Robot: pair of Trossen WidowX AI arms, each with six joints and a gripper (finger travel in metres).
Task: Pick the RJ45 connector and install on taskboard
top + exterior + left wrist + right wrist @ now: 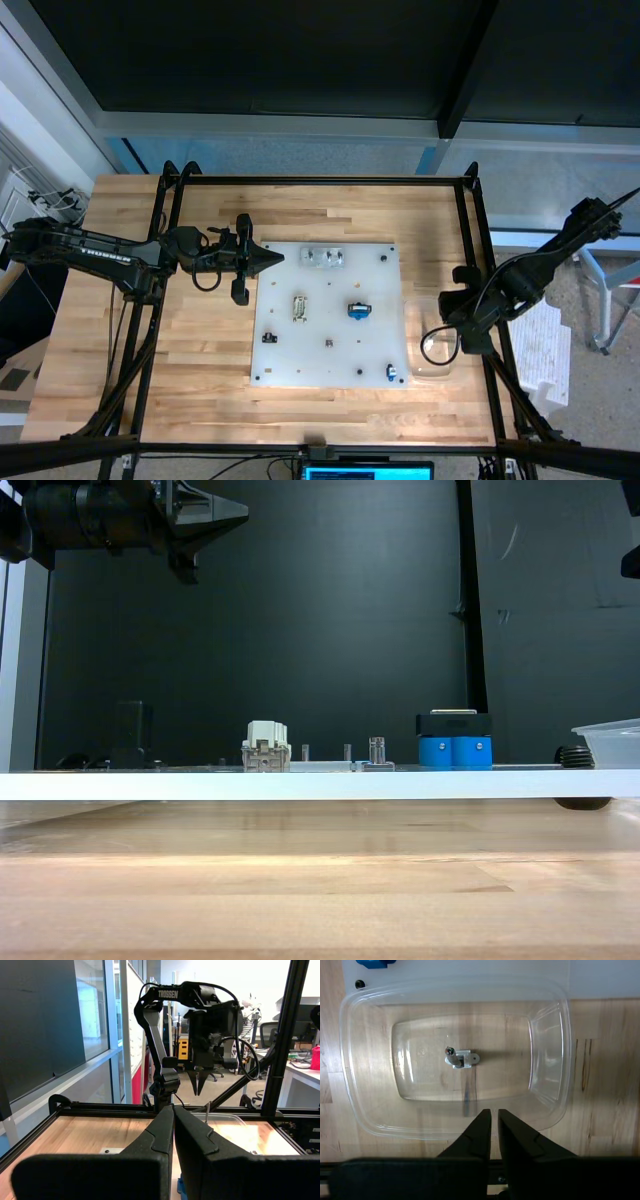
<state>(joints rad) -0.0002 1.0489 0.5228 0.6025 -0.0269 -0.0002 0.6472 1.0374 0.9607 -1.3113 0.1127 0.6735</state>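
Clear plastic tray (351,1025) holds the tiny whitish RJ45 connector (460,1058), so the right gripper (494,1113) hovers over that tray, fingers pinched, empty. Left gripper (278,258), also pinched, sits parked high beside the flat white taskboard (322,352).

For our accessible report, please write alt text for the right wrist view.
A tiny pale RJ45 connector lies in a clear plastic tray, with the shut right hand poised above it. The white taskboard borders the tray; the shut left hand, outside this view, hangs over the board's left edge.
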